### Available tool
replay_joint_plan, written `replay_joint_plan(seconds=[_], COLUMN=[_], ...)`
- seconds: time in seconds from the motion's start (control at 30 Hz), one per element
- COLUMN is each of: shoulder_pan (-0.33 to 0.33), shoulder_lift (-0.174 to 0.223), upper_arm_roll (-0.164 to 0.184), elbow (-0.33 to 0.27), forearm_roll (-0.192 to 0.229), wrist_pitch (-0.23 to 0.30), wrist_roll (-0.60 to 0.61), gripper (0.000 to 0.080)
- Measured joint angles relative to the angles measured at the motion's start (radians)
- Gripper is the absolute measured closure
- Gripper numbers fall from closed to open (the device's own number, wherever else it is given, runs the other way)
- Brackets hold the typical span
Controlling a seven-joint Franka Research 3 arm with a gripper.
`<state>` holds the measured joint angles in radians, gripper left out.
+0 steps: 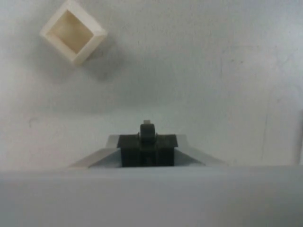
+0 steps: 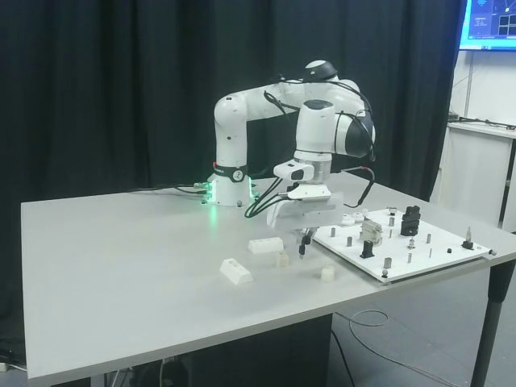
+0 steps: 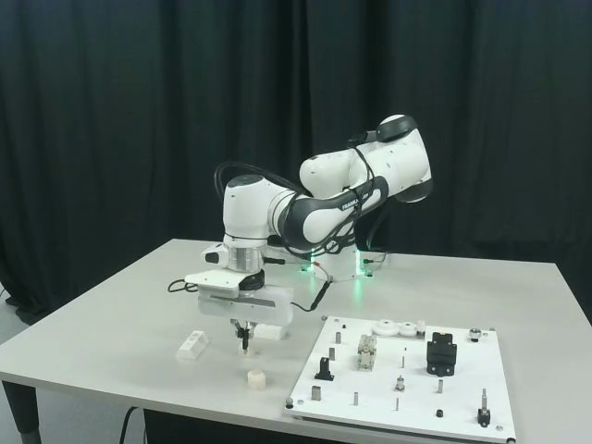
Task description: Place USB.
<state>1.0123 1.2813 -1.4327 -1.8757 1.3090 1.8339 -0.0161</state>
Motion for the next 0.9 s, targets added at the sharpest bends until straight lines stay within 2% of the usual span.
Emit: replay_joint_plan(seconds=[0.2, 0.23, 0.4, 0.43, 0.63, 0.67, 0.8, 0.83, 0.9], shoulder_pan=[-0.001, -0.001, -0.006, -0.008, -0.011, -0.011, -0.012, -0.012, -0.013], shoulder_lift=[0.006, 0.007, 0.007, 0.007, 0.007, 0.007, 0.007, 0.007, 0.007], upper_arm_roll=[0.005, 0.005, 0.010, 0.011, 0.012, 0.012, 0.012, 0.012, 0.012], elbow=[-0.007, -0.008, -0.009, -0.009, -0.009, -0.009, -0.009, -0.009, -0.009], forearm_roll=[0.025, 0.028, 0.033, 0.033, 0.033, 0.033, 0.033, 0.033, 0.033], wrist_pitch=[0.009, 0.009, 0.009, 0.009, 0.009, 0.009, 0.009, 0.009, 0.009], wrist_roll=[0.001, 0.004, 0.026, 0.028, 0.028, 0.028, 0.028, 0.028, 0.028], gripper=[0.0738, 0.0712, 0.0712, 0.0412, 0.0412, 0.0110, 0.0110, 0.0025, 0.0025])
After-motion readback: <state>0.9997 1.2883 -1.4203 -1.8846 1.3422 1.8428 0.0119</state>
